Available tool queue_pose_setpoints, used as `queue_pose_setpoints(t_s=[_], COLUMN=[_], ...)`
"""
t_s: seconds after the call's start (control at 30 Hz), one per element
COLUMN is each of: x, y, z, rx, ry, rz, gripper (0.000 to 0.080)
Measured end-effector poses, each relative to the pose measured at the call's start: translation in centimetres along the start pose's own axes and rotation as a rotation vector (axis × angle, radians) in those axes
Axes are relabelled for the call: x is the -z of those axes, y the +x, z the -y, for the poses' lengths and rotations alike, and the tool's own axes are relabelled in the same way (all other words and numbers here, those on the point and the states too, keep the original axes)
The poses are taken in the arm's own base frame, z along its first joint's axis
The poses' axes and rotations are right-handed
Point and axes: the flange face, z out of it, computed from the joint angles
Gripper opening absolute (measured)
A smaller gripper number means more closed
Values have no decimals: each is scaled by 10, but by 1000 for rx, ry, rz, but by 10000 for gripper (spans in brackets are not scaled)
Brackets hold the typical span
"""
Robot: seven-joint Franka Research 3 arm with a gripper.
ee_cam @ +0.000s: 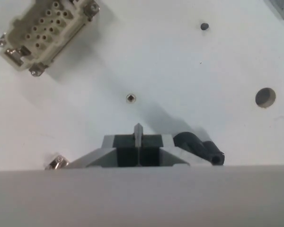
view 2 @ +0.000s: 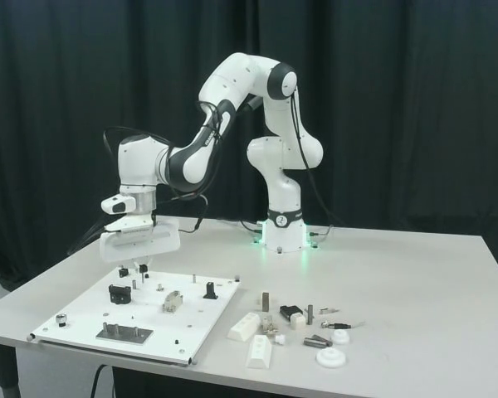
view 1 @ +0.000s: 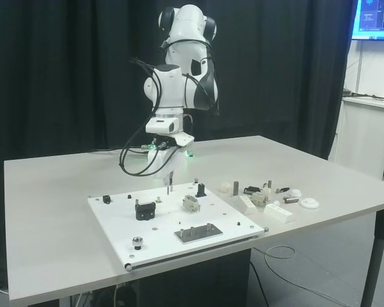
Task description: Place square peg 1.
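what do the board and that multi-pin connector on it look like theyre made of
The board looks like matte white plastic or painted sheet: smooth, even, with soft shadows; which one is unclear. The multi-pin connector seems to have a pale moulded plastic body with rows of pin holes, plus shiny metal screws and clips at its corners.

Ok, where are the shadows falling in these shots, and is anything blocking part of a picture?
Wrist view: the gripper throws a soft shadow across the white board, and the multi-pin connector shades the board beside it; a plain grey band fills the bottom of the picture. First room view: black curtains behind, and the table evenly lit. Second room view: a green glow at the arm's base.
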Motion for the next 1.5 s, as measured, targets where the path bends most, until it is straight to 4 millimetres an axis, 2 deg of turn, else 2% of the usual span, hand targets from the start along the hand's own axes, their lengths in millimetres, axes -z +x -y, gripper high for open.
queue_pose_setpoints(t_s=[1.5], x=[2], y=[1], z=[1], rx=[-4], ry=[-12], rz=[8], gripper=[21])
